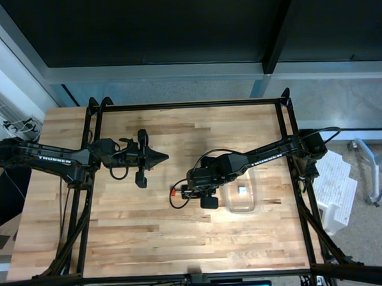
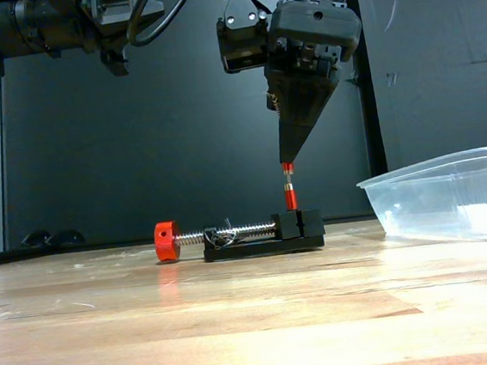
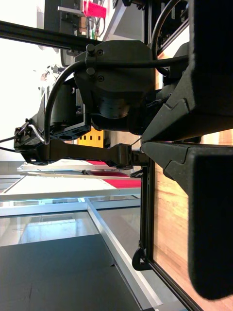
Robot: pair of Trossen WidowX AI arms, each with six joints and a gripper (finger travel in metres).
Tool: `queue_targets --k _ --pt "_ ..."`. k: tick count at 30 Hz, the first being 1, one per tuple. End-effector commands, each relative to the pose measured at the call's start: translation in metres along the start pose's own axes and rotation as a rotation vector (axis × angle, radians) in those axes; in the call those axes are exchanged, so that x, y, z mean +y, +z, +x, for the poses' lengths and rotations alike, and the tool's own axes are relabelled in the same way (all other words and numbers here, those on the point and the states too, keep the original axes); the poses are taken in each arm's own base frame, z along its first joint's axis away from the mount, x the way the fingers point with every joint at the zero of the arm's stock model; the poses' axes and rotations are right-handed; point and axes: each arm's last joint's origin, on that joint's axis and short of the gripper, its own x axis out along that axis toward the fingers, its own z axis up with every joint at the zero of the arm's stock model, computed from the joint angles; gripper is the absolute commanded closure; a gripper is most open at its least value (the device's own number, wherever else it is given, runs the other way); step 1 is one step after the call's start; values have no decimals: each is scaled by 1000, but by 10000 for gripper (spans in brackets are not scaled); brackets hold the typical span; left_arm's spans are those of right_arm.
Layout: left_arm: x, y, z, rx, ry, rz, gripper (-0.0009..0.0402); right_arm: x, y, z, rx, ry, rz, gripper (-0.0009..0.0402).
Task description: Pick the RCA connector and install on taskboard
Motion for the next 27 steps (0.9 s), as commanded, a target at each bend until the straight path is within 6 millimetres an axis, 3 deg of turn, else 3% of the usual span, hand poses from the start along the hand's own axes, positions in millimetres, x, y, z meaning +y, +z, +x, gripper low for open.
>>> queue_targets --k 1,27 --pt "0 0 0 0 0 0 393 0 0 1 0 -2 1 375" --pt "0 0 0 0 0 0 393 0 0 10 16 2 3 375"
